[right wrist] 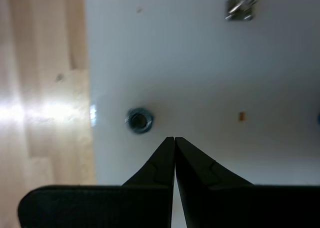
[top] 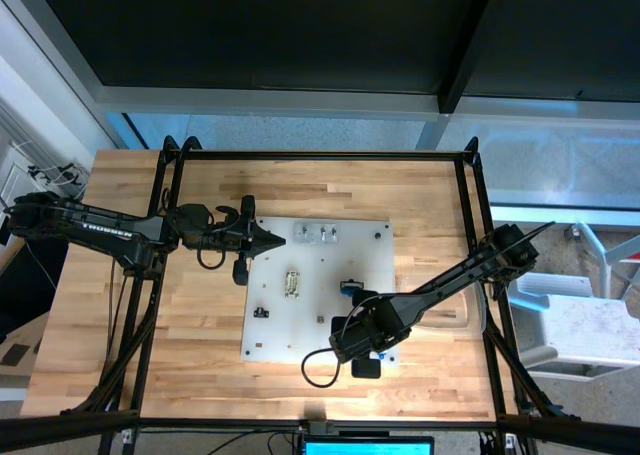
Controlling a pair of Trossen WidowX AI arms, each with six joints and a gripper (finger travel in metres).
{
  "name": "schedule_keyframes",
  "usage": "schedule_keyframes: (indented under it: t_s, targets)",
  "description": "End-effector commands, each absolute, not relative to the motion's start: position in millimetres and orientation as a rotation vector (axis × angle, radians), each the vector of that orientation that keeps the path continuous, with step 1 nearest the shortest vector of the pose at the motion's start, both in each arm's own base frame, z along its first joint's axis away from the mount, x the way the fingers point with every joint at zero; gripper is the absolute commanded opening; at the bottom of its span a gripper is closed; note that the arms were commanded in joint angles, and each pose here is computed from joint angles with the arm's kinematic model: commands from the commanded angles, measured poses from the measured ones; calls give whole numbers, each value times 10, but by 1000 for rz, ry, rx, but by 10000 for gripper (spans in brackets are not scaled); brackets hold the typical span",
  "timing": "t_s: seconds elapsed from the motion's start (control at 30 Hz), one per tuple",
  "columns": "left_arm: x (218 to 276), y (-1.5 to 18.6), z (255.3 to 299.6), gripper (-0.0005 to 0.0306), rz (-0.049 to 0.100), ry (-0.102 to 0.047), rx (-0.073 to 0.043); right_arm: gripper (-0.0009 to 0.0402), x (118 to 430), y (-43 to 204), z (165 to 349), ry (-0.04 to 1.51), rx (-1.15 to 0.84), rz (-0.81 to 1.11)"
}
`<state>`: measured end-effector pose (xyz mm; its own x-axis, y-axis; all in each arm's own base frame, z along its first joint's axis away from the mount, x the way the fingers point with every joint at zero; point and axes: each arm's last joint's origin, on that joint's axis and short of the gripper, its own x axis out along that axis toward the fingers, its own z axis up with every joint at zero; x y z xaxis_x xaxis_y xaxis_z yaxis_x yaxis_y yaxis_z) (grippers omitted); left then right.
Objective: Pick the M12 fastener and fasten on the M12 threads
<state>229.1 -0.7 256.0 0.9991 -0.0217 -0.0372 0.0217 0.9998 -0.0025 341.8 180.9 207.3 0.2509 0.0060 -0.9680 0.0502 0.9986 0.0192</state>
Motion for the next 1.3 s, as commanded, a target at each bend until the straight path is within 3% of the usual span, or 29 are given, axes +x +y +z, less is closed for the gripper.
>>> schedule_keyframes:
  t_s: [0.03,0.4,0.7,0.87,1.1,1.3]
  targets:
    - [2291,-7,2562,0,-22,36,-2,0,3443,1818,1967,1324,45,-70]
    - [2291,-7,2562,0,-22,37,-2,0,3470,1886,1858,1335,69,-59]
    - [2291,-7,2562,0,-22,36,-2,0,3439,1943,1875,1434,165,143]
    - [2291,-7,2562,0,-22,37,-2,0,3431,1946,1886,1440,167,160]
    - [2291,-7,2562,0,-22,36,-2,0,3434,1941,1903,1433,159,150]
    - [2291,-7,2562,0,-22,36,-2,0,3448,1886,2025,1352,56,12]
